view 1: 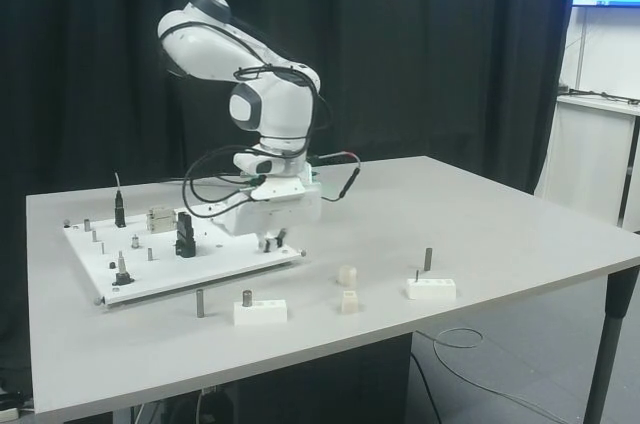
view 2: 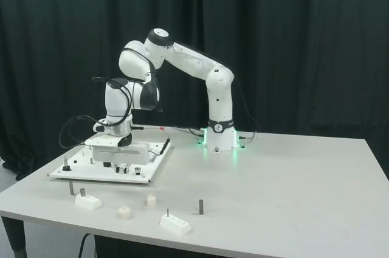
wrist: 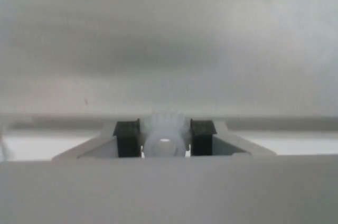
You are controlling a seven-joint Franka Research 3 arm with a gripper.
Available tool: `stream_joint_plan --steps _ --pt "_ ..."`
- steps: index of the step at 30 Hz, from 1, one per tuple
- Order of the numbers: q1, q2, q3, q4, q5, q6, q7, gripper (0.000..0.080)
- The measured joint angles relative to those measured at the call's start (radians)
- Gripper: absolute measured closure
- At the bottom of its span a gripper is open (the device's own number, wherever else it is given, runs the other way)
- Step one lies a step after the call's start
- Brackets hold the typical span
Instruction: Insert small gear.
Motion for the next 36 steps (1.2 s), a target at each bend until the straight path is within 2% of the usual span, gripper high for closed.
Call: stream_joint_plan --steps 6,20,36 --pt "-0.071 0.004 0.029 -0.051 0.002 -0.015 -0.016 0.0603" --pt "-0.232 0.004 0.092 -0.180 0.006 -0.016 -0.039 0.0603" --pt "-0.384 0.004 0.139 -0.304 0.005 -0.016 -0.070 0.0604"
